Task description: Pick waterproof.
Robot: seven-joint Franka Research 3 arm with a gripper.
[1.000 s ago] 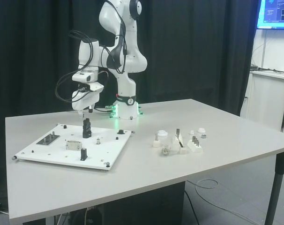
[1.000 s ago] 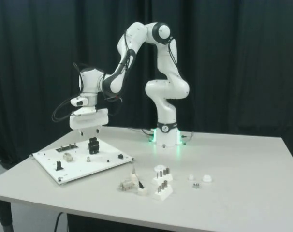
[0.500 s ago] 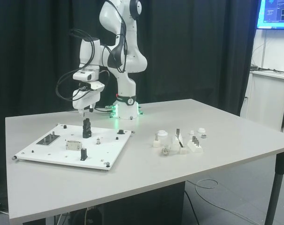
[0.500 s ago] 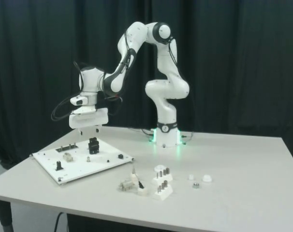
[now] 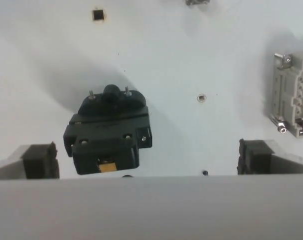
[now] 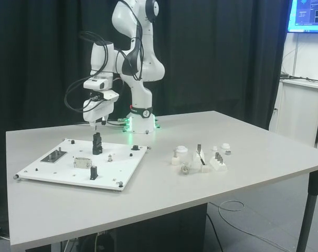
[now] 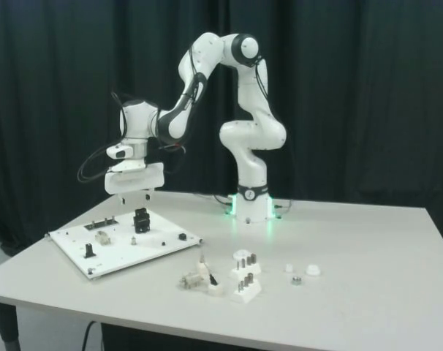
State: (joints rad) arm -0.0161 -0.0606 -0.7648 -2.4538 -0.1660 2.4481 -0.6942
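I've got the gripper [image 6: 96,124] hanging above the white board [image 6: 54,169], empty, fingers spread wide: in the wrist view one fingertip [image 5: 40,161] sits on each side with nothing between them but board. The black waterproof connector [image 5: 107,131] stands upright on the board directly under the tool, clear of both fingers; from the room cameras I see a gap of air between its top [image 6: 97,143] and the fingertips. Near it on the board: a grey multi-pin connector [image 5: 294,93], a small screw hole [image 5: 202,98], a small square black socket [image 5: 97,14]. Also on the board, a grey rectangular fixture [image 6: 53,155] and a small black post [image 6: 94,172]. Further out on the grey table [image 6: 253,157], well apart from the board, a cluster of white holders with small parts [image 6: 201,157]. Arm base [image 6: 138,119] shows green lights.
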